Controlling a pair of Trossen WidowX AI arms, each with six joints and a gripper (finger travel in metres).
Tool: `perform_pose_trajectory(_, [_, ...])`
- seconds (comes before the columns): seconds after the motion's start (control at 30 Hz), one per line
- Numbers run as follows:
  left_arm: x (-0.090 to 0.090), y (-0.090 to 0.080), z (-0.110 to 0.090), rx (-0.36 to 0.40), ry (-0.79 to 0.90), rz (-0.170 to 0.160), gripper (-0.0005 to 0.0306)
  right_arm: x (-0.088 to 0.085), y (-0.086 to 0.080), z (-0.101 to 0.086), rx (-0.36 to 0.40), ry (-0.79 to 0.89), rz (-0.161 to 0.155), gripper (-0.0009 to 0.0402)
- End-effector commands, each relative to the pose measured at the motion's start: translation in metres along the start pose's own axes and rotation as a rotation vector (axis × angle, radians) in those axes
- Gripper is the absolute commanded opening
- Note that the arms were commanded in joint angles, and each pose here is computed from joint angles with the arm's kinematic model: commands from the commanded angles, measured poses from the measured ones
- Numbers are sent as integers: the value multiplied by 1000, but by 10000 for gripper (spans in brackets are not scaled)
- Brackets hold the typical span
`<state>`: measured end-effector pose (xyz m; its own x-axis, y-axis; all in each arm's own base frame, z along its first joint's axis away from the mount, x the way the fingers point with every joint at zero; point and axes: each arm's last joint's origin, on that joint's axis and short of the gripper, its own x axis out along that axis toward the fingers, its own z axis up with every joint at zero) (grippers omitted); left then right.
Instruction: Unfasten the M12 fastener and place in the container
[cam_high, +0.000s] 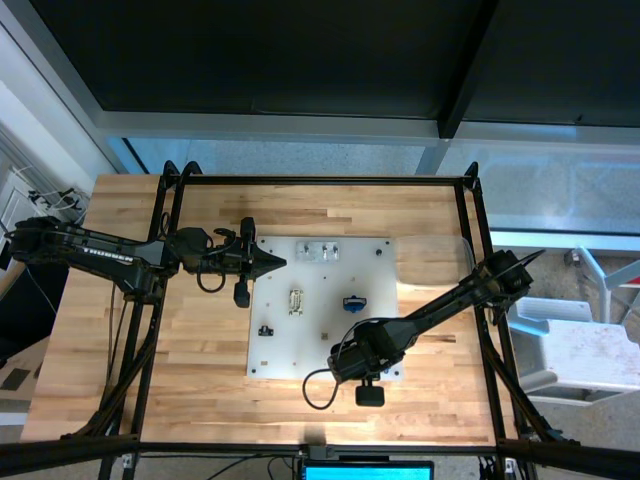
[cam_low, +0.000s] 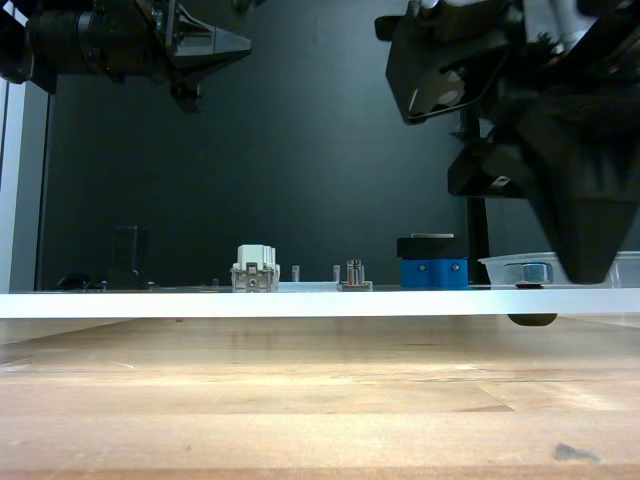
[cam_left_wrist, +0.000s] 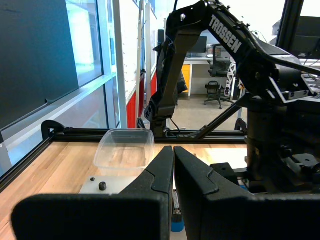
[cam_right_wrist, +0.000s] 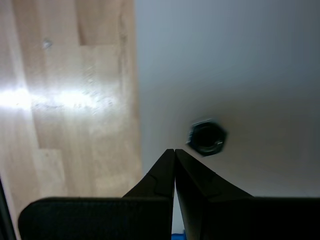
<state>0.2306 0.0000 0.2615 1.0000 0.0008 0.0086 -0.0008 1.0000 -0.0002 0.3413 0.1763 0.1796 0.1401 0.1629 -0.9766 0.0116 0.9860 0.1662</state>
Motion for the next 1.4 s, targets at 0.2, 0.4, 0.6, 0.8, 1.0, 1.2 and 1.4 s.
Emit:
perform_pose_trajectory(0.2, [0, 0, 0, 0, 1, 0, 0, -10, -12, -3, 94, -99, -309, 0])
perform_pose_trajectory(0.4, [0, 0, 0, 0, 1, 0, 0, -20, -13, -5, 115, -106, -337, 0])
perform_pose_trajectory(0.6, [0, 0, 0, 0, 1, 0, 0, -20, -9, -7, 145, -45, -212, 0])
perform_pose_trajectory(0.8, [0, 0, 0, 0, 1, 0, 0, -29, 4, -1, 145, 5, 4, 0])
perform_pose_trajectory(1.0, [0, 0, 0, 0, 0, 0, 0, -21, 7, 2, 137, 4, 28, 0])
perform_pose_trajectory(1.2, [0, 0, 0, 0, 0, 0, 0, -6, 6, 5, 129, 17, 6, 0])
perform_pose_trajectory(1.4, [0, 0, 0, 0, 0, 0, 0, -4, 5, 7, 115, -6, -9, 0])
